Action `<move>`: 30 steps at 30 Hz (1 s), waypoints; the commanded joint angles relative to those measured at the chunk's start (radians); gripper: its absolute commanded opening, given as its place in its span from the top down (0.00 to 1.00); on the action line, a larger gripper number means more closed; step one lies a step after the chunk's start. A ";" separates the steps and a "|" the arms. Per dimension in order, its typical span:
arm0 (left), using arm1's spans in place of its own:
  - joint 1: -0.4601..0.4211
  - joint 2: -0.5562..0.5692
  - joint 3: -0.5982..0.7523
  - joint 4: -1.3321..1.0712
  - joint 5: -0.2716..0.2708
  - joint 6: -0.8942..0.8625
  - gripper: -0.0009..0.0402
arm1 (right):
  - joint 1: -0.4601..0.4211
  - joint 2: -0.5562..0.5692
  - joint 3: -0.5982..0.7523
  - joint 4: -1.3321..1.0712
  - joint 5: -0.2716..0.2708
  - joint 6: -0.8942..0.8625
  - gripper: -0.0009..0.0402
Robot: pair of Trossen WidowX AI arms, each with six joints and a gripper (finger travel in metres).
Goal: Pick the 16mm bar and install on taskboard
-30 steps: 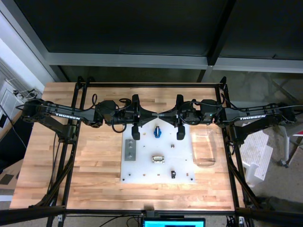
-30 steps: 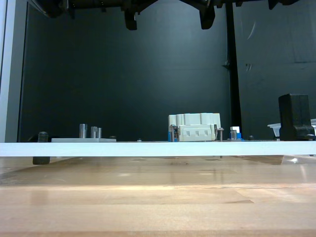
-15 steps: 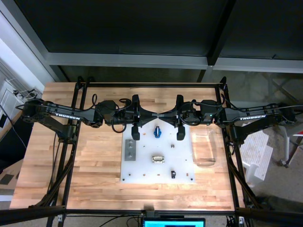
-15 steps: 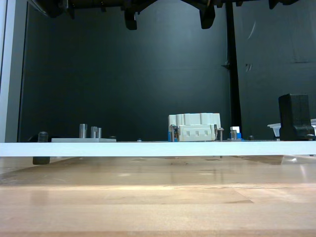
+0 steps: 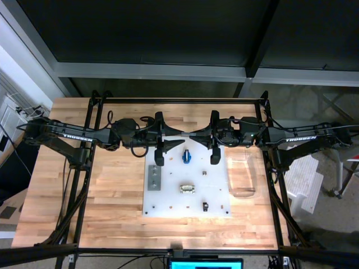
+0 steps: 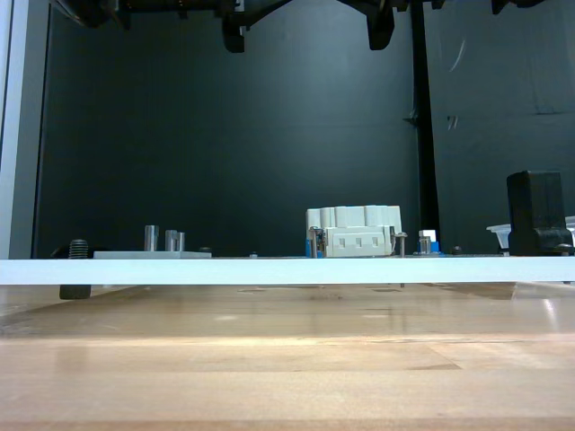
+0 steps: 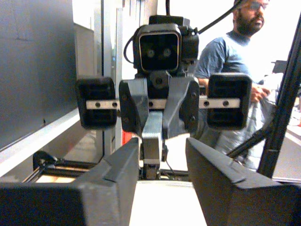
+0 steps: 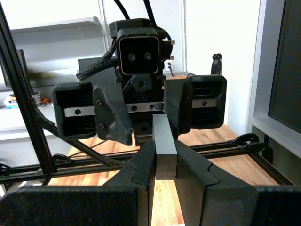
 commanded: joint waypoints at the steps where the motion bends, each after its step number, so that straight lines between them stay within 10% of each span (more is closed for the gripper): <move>1: 0.001 -0.031 -0.001 -0.049 -0.002 -0.004 0.56 | 0.001 -0.011 0.000 -0.009 -0.007 -0.004 0.97; 30: 0.005 -0.228 -0.095 -0.251 -0.043 0.051 0.66 | 0.066 -0.012 0.352 -1.115 0.002 0.479 0.97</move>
